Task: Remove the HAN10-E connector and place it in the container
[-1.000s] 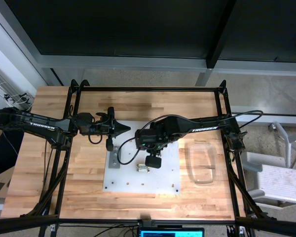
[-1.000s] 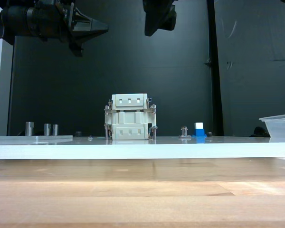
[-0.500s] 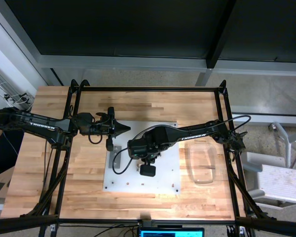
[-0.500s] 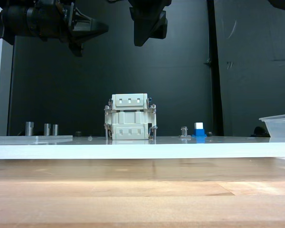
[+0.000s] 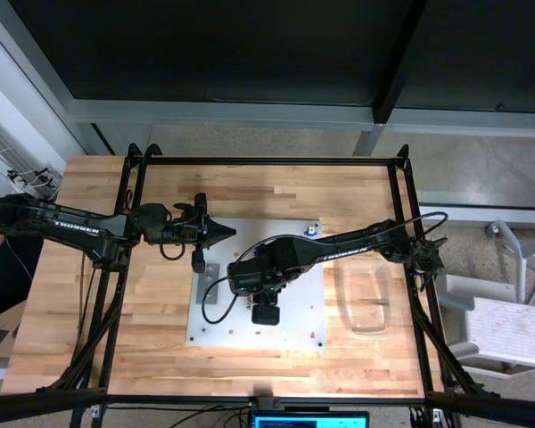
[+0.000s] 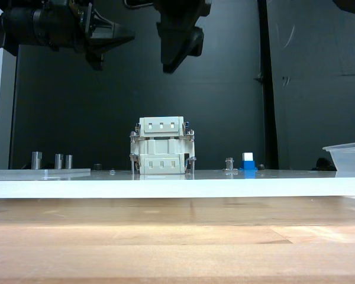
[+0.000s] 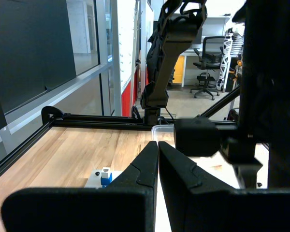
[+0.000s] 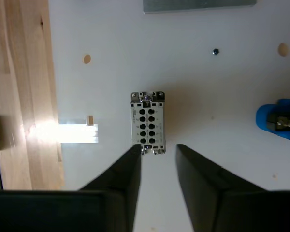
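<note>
From above, the left gripper [image 5: 227, 233] hangs over the 10 o'clock edge of the white board [image 5: 294, 332]. It points toward 3 o'clock with its fingers pinched together. The right gripper [image 5: 266, 312] points down over the board's middle, and its body covers whatever sits beneath. The clear tray [image 5: 364, 332] lies on the wooden table [image 5: 160, 357] at 3 o'clock from the board, just beside it. A small blue part [image 5: 312, 230] sits near the board's 1 o'clock corner.

From table height, the connector [image 6: 161, 145] stands upright on the board, seated on a matching base with nothing crowding it. The right gripper hangs well above it, slightly toward 1 o'clock. Three short metal pegs [image 6: 58, 161] stand far off at 9 o'clock and the blue part at 3 o'clock. Only the tray's end shows, cut by the frame edge.

On the left wrist camera, the left fingers [image 7: 145, 169] meet with no gap and hold nothing. The right arm [image 7: 171, 48] blocks part of the tray behind it.

On the right wrist camera, the connector's pin face shows two rows of dark holes. The right fingers [image 8: 123, 179] are spread about as wide as the connector and do not touch it. A grey metal bar [image 8: 198, 5] is cut off by the frame.
</note>
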Robot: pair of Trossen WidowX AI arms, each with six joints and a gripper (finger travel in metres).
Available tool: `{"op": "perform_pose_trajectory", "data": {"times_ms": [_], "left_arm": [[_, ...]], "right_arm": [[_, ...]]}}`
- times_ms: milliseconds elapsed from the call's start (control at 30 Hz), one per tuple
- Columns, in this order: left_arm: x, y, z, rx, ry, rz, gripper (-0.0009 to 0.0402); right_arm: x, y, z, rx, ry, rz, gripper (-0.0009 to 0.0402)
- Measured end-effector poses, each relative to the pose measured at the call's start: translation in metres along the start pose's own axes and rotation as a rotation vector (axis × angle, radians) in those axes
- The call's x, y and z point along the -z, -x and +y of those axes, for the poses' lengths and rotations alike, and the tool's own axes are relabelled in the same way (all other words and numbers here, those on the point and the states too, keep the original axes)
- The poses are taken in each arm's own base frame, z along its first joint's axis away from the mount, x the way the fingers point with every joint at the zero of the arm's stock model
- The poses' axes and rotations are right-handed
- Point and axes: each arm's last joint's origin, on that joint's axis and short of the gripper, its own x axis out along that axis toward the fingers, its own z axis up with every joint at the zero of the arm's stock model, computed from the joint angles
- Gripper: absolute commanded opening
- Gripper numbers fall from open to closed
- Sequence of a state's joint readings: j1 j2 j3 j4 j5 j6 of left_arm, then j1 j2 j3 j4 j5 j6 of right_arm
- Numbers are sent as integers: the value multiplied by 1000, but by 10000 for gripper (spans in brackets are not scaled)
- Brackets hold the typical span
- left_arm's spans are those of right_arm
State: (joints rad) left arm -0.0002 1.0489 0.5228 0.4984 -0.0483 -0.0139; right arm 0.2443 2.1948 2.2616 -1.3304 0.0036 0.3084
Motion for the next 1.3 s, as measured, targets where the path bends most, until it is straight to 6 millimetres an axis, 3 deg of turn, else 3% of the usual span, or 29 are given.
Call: {"op": "perform_pose_trajectory", "data": {"times_ms": [267,467,1300], "left_arm": [[0,0,0,0,0,0,0],[0,0,0,0,0,0,0],[0,0,0,0,0,0,0]], "right_arm": [[-2,-14,3,-1,4,18,243],[-4,-23,5,5,4,23,284],[-5,-63,10,32,20,75,291]]}}
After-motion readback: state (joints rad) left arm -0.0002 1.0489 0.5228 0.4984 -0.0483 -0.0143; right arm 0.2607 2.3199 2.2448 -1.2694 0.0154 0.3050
